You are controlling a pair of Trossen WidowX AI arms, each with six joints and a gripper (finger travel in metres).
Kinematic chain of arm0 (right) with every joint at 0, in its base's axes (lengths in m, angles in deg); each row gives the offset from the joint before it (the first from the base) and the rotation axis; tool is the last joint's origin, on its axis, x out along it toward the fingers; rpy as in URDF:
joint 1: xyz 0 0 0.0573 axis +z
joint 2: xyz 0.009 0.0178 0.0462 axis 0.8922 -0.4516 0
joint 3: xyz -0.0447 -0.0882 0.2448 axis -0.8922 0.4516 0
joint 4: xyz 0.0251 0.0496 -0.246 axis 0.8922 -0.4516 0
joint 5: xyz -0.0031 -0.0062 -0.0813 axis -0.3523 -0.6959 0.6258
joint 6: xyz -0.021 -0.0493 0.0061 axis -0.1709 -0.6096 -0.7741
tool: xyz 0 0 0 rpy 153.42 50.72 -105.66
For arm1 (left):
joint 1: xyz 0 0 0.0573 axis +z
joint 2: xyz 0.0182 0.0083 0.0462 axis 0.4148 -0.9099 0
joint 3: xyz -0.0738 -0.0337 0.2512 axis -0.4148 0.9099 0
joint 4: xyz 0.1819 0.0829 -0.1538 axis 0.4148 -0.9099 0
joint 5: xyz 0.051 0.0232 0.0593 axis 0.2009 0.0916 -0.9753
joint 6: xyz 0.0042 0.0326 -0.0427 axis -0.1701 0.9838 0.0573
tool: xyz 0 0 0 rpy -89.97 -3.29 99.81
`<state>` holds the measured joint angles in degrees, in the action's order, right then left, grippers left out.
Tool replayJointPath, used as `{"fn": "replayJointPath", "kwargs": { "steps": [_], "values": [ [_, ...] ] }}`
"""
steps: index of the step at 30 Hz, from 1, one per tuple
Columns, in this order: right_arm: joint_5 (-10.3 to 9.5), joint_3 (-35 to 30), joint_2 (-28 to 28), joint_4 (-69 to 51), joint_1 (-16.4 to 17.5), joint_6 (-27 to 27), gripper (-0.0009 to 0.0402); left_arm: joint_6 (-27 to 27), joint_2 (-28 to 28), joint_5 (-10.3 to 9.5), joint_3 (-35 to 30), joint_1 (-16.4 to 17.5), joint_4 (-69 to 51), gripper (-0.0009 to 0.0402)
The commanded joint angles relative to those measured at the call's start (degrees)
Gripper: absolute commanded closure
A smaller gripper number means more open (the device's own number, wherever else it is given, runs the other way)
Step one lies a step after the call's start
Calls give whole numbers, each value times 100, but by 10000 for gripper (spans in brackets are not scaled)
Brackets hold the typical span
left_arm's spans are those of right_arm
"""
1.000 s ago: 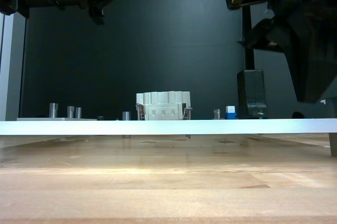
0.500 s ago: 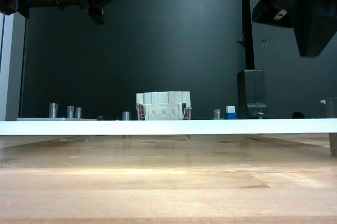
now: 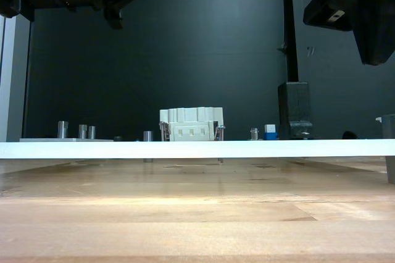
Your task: Remove the 16mm bar from the taskboard and place in the container
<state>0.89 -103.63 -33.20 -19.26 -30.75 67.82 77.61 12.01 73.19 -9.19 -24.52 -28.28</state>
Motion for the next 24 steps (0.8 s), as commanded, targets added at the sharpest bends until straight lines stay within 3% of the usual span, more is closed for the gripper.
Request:
{"fn": "replayJointPath", "kwargs": {
  "steps": [1, 8, 13, 24],
  "values": [
    [2, 2, -17, 4, 11, 2, 333, 0, -2, 2, 0, 0, 2, 393],
    [2, 79, -33, 24, 24, 9, 223, 0, -2, 2, 0, 2, 2, 393],
    [2, 118, -160, 127, 37, 9, 167, 0, -2, 2, 0, 0, 2, 393],
    [-7, 144, -535, 350, 111, 7, 145, 0, -2, 2, 0, 0, 4, 393]
  ]
}}
